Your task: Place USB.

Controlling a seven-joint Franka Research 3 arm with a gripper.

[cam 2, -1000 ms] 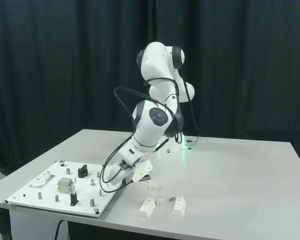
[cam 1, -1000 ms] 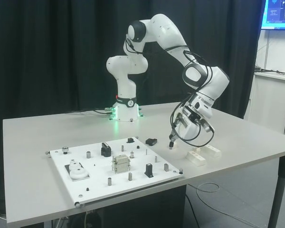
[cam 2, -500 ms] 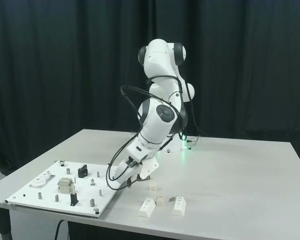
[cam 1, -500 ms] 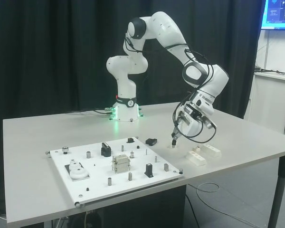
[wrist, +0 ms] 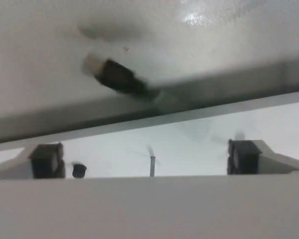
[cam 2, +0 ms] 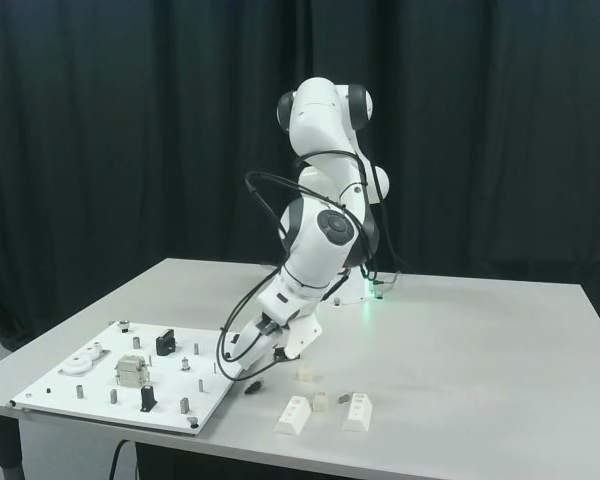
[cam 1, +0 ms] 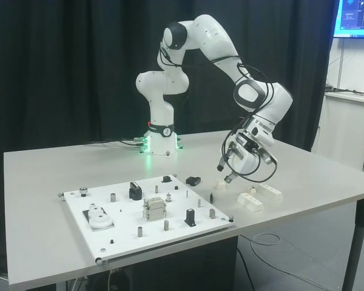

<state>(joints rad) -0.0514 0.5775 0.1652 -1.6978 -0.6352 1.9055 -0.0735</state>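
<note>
Wrist view: the tool (wrist: 144,159) was released, its fingertips (wrist: 45,159) spread wide with nothing between them. The USB (wrist: 112,75) lay blurred on the grey worktop (wrist: 35,45), ahead of the fingertips and just beyond the white board (wrist: 189,144). The tool's own body hid the lower strip. A thin peg (wrist: 152,165) on the board was hard to make out.

First room view: the tool (cam 1: 227,176) hung tilted above the worktop (cam 1: 42,163). The USB (cam 1: 211,198) was a tiny dark speck below it, beside the board (cam 1: 118,227). A screen (cam 1: 355,18) was cut off and its writing was unreadable.

Second room view: the USB (cam 2: 250,390) lay just under the tool (cam 2: 242,358). White blocks (cam 2: 295,413) sat near.
</note>
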